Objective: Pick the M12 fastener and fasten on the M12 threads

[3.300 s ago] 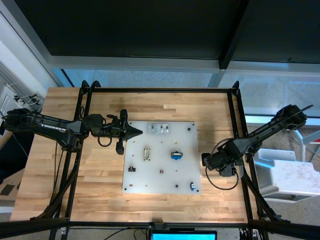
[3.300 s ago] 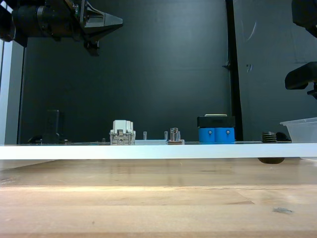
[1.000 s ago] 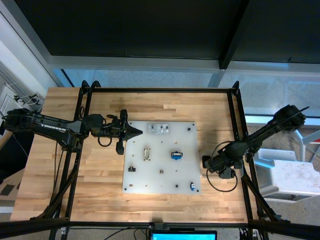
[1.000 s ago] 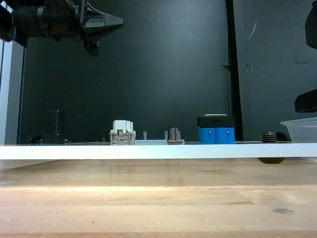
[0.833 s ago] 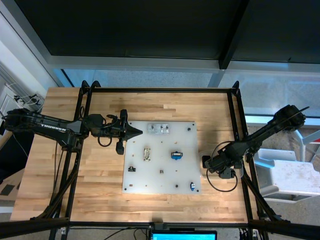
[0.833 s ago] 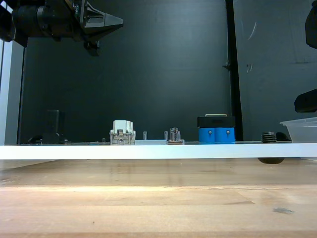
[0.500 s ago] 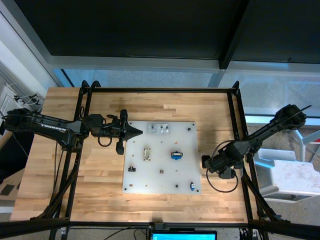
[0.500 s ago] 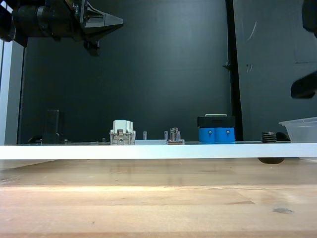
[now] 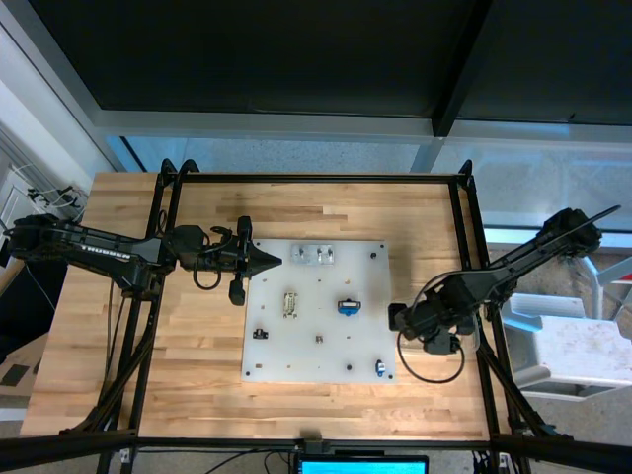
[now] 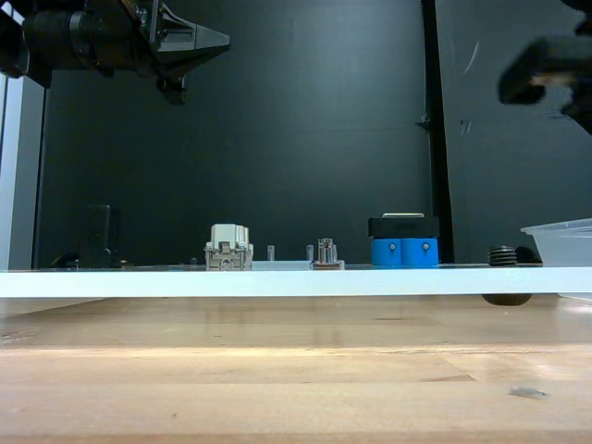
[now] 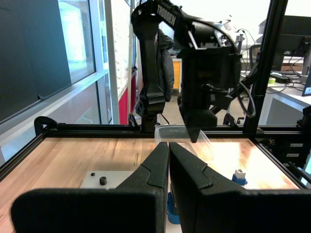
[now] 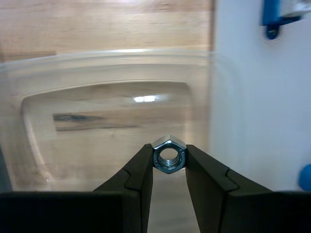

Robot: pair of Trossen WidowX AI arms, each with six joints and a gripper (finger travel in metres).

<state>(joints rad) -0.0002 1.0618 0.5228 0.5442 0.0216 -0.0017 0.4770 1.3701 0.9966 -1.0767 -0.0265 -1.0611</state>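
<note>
**Step in hand:** carry nut to stud, then start the thread.

**Findings**
- R claw (image 12: 169, 159) is clenched on the M12 nut (image 12: 169, 158). Flats are pinched betw. both tips, bore faces the wrist cam, and the nut hangs over the clear tray (image 12: 112, 57).
- High view: R claw is right of centre, just off the right edge of the white board (image 9: 296, 346). Low view: it's a dark blur at upper right.
- Stud (image 10: 502, 255) at lower right of low view shows bare ribs, so no nut is on it.
- L claw (image 9: 275, 260) is clenched on nothing, parked left of centre at the board's left edge.

**Recommendation (judgement)**
- Keep grip firm; the hold is on the tips only, so slip risk.
- Keep bore axis vertical and centre it over the stud before descending.
- Seat lightly, then turn w/ slight down-pressure. A tilted entry risks cross-threading.
</note>
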